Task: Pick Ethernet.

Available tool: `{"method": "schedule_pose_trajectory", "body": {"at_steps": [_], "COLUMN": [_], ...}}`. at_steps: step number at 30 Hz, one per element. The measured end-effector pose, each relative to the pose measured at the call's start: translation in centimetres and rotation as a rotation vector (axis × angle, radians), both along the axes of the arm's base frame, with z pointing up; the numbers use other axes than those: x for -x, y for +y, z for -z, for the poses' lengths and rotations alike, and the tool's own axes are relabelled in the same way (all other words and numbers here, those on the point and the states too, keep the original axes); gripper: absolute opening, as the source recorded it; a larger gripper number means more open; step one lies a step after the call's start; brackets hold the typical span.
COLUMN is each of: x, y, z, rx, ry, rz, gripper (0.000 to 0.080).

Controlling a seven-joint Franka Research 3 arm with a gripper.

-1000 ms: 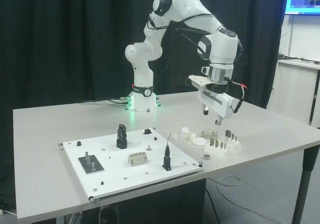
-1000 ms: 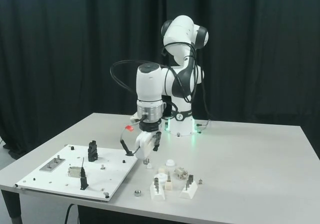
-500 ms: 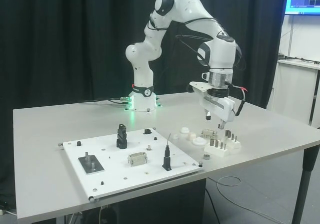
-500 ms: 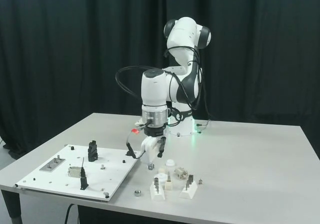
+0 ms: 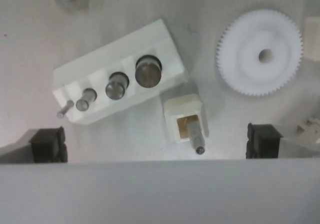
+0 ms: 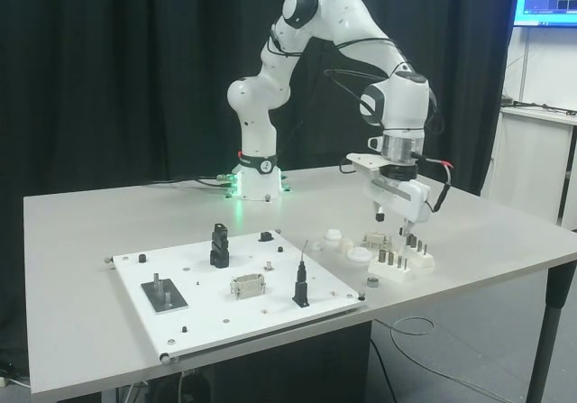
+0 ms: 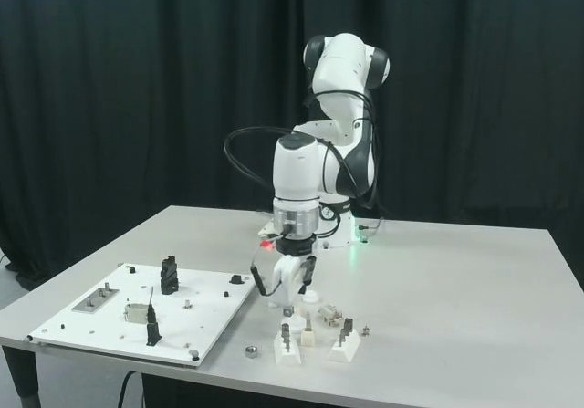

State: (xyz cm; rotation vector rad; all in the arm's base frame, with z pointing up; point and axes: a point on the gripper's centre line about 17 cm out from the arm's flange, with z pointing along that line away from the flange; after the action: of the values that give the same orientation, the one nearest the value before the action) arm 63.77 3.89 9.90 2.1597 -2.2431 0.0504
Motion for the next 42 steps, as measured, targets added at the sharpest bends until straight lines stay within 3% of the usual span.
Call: {"method": "schedule_pose_trajectory", "body": {"at_steps": [18,42], "x": [0.8,1.8], "y": [0.7,0.9], "z": [1.2,3.2], "rx": [0.004,0.007], "ry": [-0.004,-0.032], "rz": [-0.004,-0.013], "gripper": [0.08,0.08]}}
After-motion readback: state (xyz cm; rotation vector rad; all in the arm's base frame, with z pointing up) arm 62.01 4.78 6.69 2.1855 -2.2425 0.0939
